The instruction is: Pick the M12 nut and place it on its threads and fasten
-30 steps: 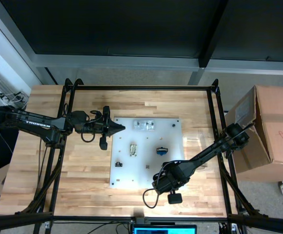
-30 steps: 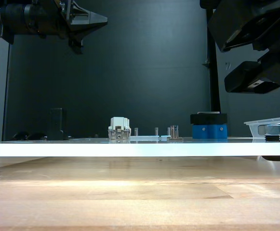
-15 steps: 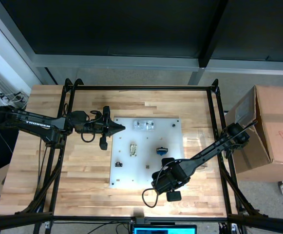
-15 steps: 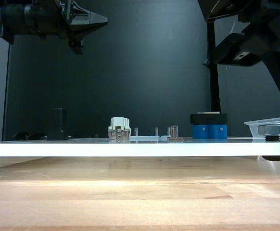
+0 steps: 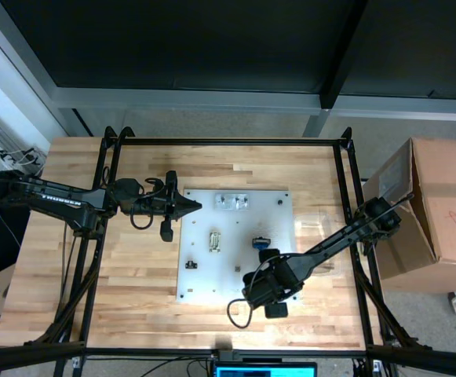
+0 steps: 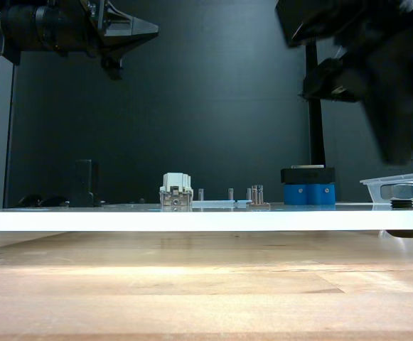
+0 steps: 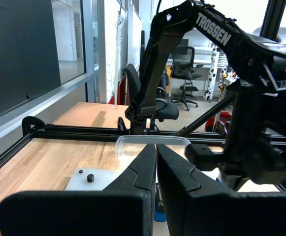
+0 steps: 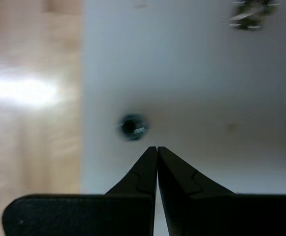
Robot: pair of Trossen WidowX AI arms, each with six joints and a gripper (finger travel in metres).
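Note:
In the low view the silver M12 nut (image 6: 401, 191) sits on its stud (image 6: 403, 204), with black ribs showing beneath it. In the high view my right arm covers that spot. My right gripper (image 5: 247, 292) hovers over the near edge of the white board (image 5: 204, 275). In the right wrist view its fingers (image 8: 157, 148) meet tip to tip, with nothing between them, above bare board and a small dark spot (image 8: 133, 126). My left gripper (image 5: 195, 206) hangs high over the board's far left edge, and its fingers (image 7: 155, 147) are pressed together on nothing.
A clear tray (image 5: 314, 228) lies just off the board's right side. On the board stand a blue block (image 5: 260, 243) and a white connector (image 5: 214, 241). A cardboard box (image 5: 439, 212) stands beyond the table's right edge.
My right arm has swung left along the board's near edge, away from the stud. The nut stays on its stud. The left arm has not moved.

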